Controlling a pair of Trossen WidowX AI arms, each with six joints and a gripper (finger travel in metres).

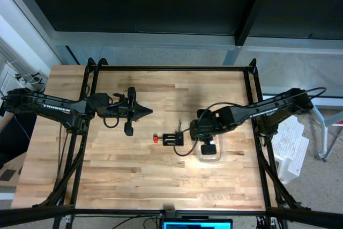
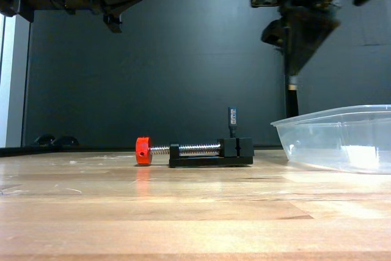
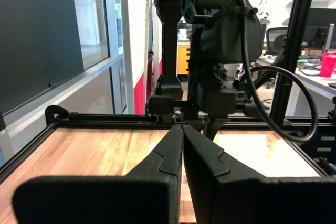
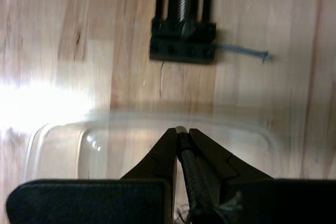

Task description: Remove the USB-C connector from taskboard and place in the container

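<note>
The taskboard [image 1: 172, 139] is a small black block fixture [image 2: 208, 154] on the table's middle, with a red-orange knob [image 2: 142, 150] at its left end. Just right of it sits the clear container [image 1: 199, 158], shallow and colourless [image 2: 342, 139]. My right gripper [image 1: 208, 144] hangs point-down above the container [image 4: 131, 116], shut on a thin dark cord-like plug with a pale tip, the USB-C connector [image 4: 184, 150]. In the right wrist view the taskboard [image 4: 182, 45] lies beyond the container's rim. My left gripper [image 1: 149, 112] is held high over the table's left half, shut and empty [image 3: 182, 129].
A small dark piece on a thin stem [image 2: 232, 116] stands up from the fixture's right end. A thin braided wire [image 4: 241, 51] runs out from that corner. A black frame [image 1: 171, 68] borders the table.
</note>
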